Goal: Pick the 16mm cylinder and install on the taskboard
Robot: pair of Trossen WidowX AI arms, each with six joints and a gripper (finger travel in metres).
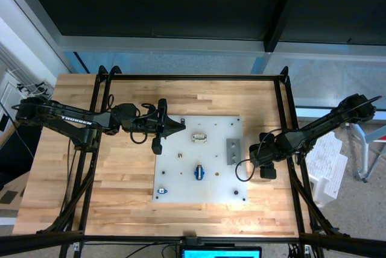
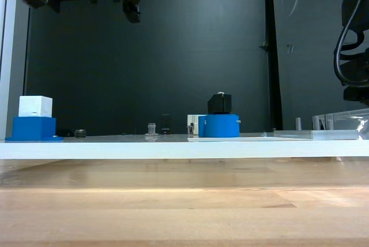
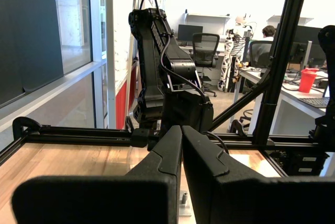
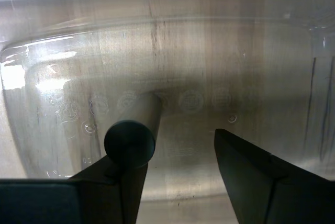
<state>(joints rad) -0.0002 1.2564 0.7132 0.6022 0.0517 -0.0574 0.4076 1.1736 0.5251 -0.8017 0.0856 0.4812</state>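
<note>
Pose: right gripper [image 4: 178,140] downward, wide, in clear tray [image 4: 31,77] beside 16mm cylinder [image 4: 131,143]; left gripper [image 3: 181,128] level above taskboard [image 1: 181,179], closed.

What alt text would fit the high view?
A white board lies on a wooden table. The left claw hovers over its far left corner; the right claw hangs just off its right edge, pointing down.

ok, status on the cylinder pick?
Left gripper shut, above left edge of white square taskboard. Right gripper open over clear plastic tray, grey metal cylinder beside one finger, ungripped. Nothing blocking.
</note>
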